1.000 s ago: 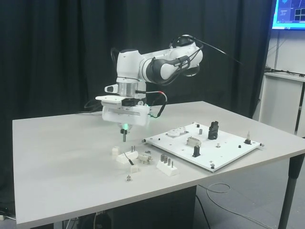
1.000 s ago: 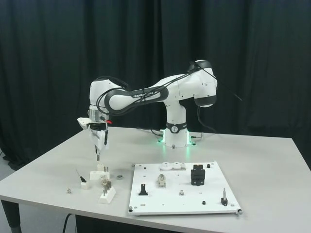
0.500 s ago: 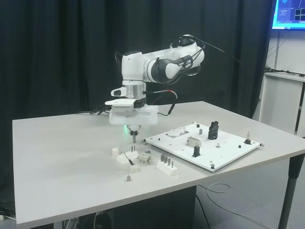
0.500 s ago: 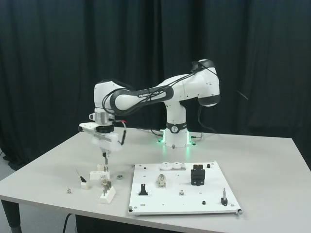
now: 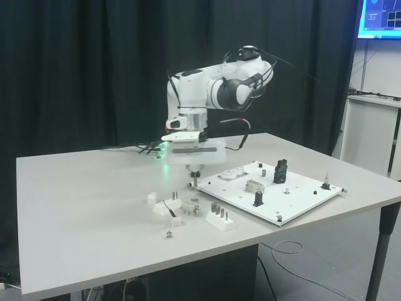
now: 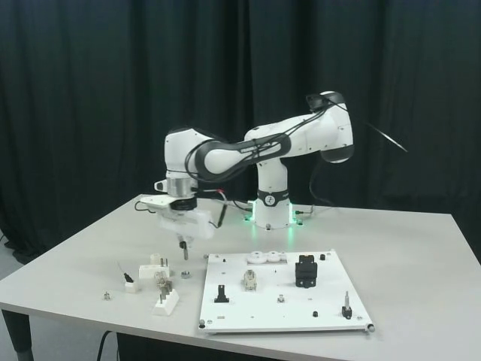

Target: Insert round peg 3.

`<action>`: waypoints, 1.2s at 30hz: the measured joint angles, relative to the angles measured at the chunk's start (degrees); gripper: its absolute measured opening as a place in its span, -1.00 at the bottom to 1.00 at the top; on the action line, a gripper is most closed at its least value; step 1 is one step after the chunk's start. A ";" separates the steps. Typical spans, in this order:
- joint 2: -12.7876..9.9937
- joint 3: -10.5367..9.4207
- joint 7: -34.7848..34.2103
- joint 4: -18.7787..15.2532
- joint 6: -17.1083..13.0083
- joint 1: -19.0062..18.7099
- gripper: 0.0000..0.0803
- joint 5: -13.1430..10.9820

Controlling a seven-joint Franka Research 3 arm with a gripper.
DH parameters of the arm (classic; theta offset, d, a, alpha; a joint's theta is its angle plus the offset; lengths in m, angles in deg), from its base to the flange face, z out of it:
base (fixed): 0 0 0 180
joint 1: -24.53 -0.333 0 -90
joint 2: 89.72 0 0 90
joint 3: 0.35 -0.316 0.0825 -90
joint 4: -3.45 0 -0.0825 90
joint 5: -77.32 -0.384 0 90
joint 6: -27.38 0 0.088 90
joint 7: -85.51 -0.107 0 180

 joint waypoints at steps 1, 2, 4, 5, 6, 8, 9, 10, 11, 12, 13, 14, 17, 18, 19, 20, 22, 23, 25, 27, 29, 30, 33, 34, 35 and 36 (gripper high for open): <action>0.00 -0.01 0.00 -0.30 -0.16 -0.73 -0.74 0.00; 0.00 -0.01 0.00 -0.60 -0.36 -1.44 -0.74 0.00; 0.05 -0.05 0.00 -1.22 -0.86 -2.89 -0.74 0.00; 0.10 -0.07 0.00 -1.50 -1.10 -3.59 -0.74 0.00; 0.17 -0.09 0.00 -1.81 -1.32 -4.34 -0.74 0.00; 0.30 -0.13 0.00 -2.42 -1.71 -5.69 -0.74 0.00; 0.40 -0.15 0.00 -2.73 -1.94 -6.35 -0.74 0.00; 0.50 -0.17 0.00 -3.01 -2.14 -6.99 -0.74 0.00; 0.61 -0.20 0.00 -3.29 -2.33 -7.61 -0.74 0.00; 0.71 -0.22 0.00 -3.54 -2.50 -8.17 -0.74 0.00; 0.80 -0.24 0.00 -3.80 -2.70 -8.76 -0.74 0.00; 0.88 -0.26 0.00 -4.01 -2.90 -9.28 -0.74 0.00; 1.03 -0.34 0.00 -4.42 -3.36 -10.67 -0.74 -0.03; 1.04 -0.36 0.00 -4.50 -3.46 -11.10 -0.74 -0.05; 1.05 -0.39 0.00 -4.58 -3.60 -11.47 -0.74 -0.07; 1.06 -0.42 0.00 -4.66 -3.78 -11.84 -0.74 -0.09; 1.08 -0.57 0.00 -4.74 -4.20 -12.45 -0.74 -0.12; 1.10 -0.67 0.00 -4.76 -4.46 -12.73 -0.74 -0.12; 1.23 -0.97 0.00 -4.77 -5.05 -13.15 -0.74 -0.14; 1.43 -1.38 0.00 -4.79 -5.82 -13.52 -0.74 -0.22; 1.57 -1.78 0.00 -4.79 -6.40 -13.79 -0.74 -0.40; 1.60 -1.96 0.00 -4.79 -6.65 -13.92 -0.74 -0.55; 1.60 -2.49 0.00 -4.83 -7.22 -14.24 -0.74 -1.04; 1.60 -2.68 0.00 -4.86 -7.45 -14.34 -0.74 -1.24; 1.60 -2.88 0.00 -4.92 -7.71 -14.46 -0.74 -1.46; 1.60 -3.03 0.00 -4.98 -7.88 -14.59 -0.74 -1.61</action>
